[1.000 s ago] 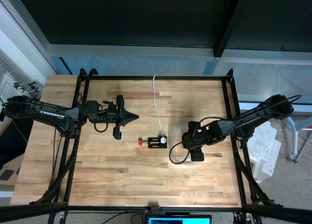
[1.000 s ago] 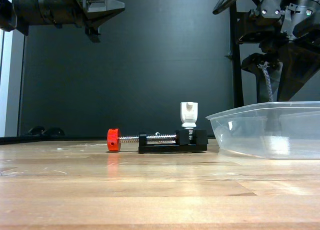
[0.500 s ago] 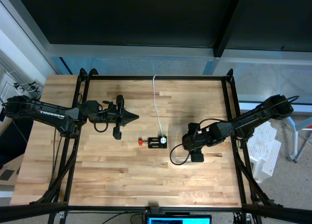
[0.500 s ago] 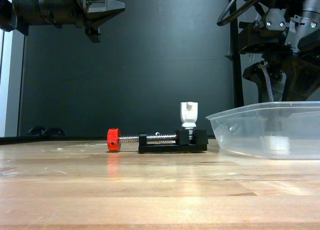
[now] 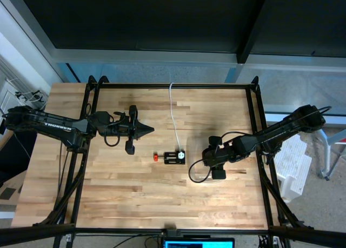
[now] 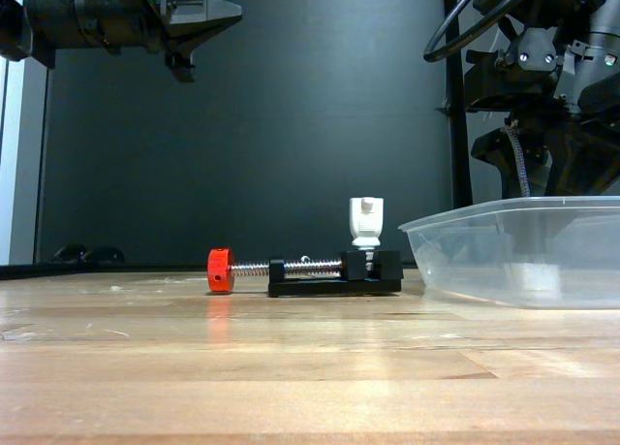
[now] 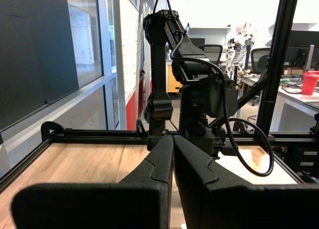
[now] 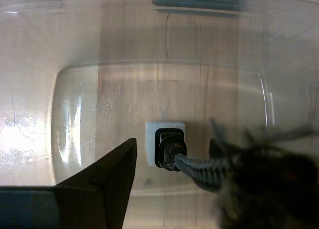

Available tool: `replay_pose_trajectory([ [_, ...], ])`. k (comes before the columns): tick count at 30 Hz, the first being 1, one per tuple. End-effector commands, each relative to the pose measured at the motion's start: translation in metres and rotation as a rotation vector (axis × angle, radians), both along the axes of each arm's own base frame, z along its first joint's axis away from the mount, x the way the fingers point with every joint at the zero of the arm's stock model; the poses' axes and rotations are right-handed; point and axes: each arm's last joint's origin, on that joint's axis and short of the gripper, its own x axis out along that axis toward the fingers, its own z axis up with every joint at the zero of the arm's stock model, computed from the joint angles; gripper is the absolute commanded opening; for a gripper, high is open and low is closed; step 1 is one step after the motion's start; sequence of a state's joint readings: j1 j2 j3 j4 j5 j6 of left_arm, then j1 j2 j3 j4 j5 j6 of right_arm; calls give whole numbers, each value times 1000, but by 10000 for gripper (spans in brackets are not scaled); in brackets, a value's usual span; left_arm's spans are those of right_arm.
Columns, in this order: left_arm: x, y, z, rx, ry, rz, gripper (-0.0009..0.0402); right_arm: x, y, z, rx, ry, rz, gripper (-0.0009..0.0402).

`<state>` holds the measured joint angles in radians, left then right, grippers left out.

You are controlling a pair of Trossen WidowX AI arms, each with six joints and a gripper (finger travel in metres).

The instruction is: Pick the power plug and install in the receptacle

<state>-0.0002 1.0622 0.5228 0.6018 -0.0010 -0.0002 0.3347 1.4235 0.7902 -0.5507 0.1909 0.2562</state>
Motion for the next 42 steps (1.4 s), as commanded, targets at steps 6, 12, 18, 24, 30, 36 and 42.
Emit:
replay_pose_trajectory([
  [6, 0, 0, 0, 0, 0, 0, 0, 0, 0, 0, 0, -9, 8, 154],
  [12, 0, 0, 0, 0, 0, 0, 0, 0, 0, 0, 1, -10, 8, 125],
  [18, 0, 0, 0, 0, 0, 0, 0, 0, 0, 0, 0, -11, 9, 94],
  [24, 0, 0, 0, 0, 0, 0, 0, 0, 0, 0, -1, -12, 11, 60],
  [30, 0, 0, 0, 0, 0, 0, 0, 0, 0, 1, 1, -15, 11, 26],
  [36, 0, 0, 0, 0, 0, 0, 0, 0, 0, 1, 1, -16, 11, 1],
  [42, 0, 0, 0, 0, 0, 0, 0, 0, 0, 2, 2, -18, 11, 2],
])
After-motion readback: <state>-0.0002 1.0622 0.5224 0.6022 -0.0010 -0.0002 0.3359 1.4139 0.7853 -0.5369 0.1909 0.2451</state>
